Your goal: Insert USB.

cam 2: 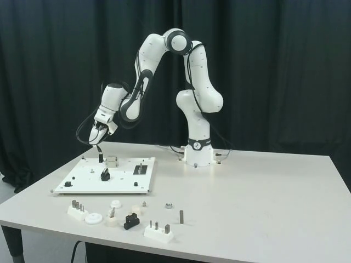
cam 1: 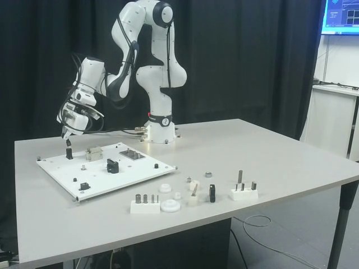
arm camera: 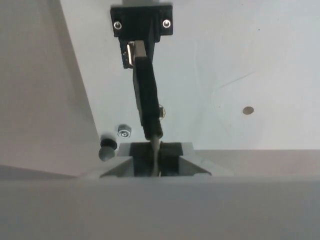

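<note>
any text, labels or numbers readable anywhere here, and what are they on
No text can be read in any view.
Monitor at the room's edge: it shows lines and marks, too small to read.
Round badge on the arm's base: a mark, too small to read.
White board, USB plug and black socket: no lettering visible.
</note>
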### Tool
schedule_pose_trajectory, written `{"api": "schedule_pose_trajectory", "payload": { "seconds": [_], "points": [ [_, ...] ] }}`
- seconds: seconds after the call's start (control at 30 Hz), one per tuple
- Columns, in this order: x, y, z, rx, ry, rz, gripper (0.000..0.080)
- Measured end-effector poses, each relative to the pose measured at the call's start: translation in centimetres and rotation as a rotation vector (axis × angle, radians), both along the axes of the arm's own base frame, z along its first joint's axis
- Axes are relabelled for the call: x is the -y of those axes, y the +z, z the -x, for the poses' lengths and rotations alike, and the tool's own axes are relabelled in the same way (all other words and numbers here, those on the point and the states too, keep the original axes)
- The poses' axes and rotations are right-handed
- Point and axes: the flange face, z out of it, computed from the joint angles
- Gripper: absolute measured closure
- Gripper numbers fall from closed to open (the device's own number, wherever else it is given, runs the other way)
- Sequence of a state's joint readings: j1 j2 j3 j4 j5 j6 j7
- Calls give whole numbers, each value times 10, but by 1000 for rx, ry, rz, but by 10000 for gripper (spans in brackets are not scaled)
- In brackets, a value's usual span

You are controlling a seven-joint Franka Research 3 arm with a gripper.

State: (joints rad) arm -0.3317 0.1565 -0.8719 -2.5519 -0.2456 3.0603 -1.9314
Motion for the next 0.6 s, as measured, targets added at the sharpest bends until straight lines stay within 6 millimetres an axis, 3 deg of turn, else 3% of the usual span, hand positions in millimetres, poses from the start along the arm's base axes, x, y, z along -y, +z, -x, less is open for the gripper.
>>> {"api": "schedule_pose_trajectory", "payload": {
  "seconds": [0.6],
  "points": [
    [0,0,-5,0,12,11,777]
  ]
}}
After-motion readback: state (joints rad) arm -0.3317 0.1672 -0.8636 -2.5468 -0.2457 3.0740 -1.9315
